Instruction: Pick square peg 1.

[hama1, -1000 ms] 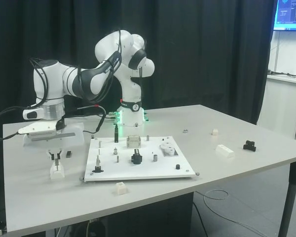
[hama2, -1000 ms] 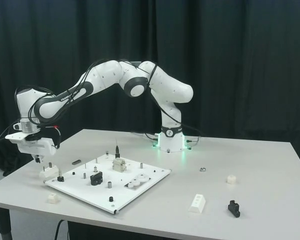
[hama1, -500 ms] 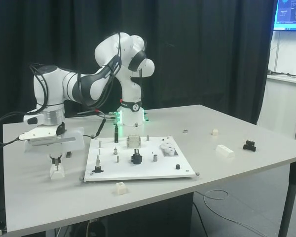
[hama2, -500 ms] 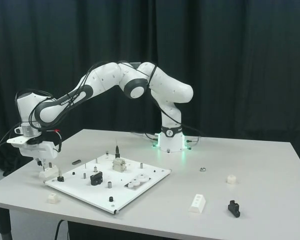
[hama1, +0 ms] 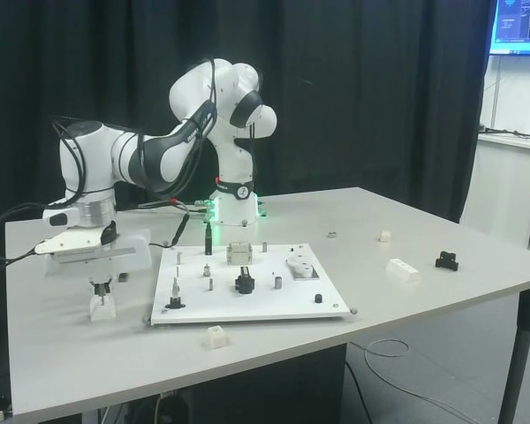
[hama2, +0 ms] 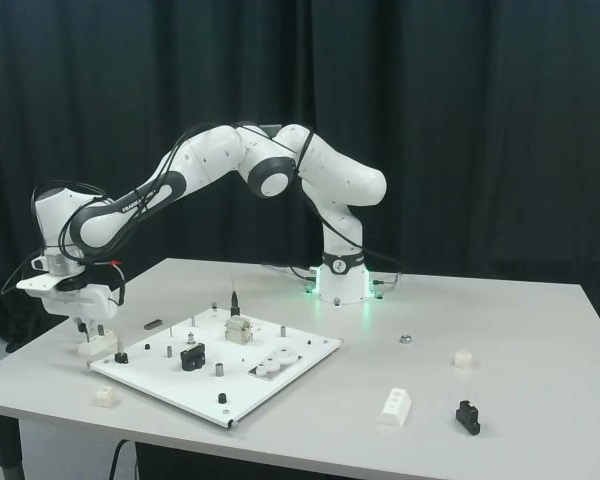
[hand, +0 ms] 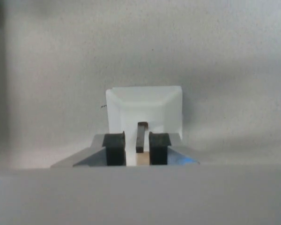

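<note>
Here I have the gripper (hand: 136, 148) lowered over the white holder block (hand: 145, 108) at the left end of the worktop (hama1: 62, 353), fingers (hand: 114, 147) narrowly apart either side of square peg 1 (hand: 141, 137), which stands upright in the block's recess. Next, I judge, close and lift straight.

Arm (hama2: 210, 160) stretched to frame left
Gripper (hand: 136, 149) points down at left; fingers (hand: 114, 146) slightly parted, not touching
</note>
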Available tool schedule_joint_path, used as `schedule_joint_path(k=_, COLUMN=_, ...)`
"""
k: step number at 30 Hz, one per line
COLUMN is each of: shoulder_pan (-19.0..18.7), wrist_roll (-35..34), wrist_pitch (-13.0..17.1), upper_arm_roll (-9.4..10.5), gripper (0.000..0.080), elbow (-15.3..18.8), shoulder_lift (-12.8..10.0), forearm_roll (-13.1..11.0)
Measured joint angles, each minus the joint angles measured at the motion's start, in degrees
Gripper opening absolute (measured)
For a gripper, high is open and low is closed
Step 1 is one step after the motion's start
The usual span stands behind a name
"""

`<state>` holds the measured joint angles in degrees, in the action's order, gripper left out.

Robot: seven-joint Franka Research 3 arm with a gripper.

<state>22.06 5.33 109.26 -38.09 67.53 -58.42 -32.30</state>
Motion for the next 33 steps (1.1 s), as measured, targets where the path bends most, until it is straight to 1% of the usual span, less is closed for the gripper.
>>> schedule_joint_path(k=7, shoulder_pan=0.0, wrist_roll=0.0, wrist_pitch=-0.88, upper_arm_roll=0.0, gripper=0.0107, elbow=0.07, shoulder_lift=0.0, forearm_roll=0.02)
schedule_joint_path(k=33, shoulder_pan=0.0, wrist_roll=0.21, wrist_pitch=-0.71, upper_arm_roll=-0.09, gripper=0.0107, elbow=0.09, shoulder_lift=0.03, forearm_roll=0.06)
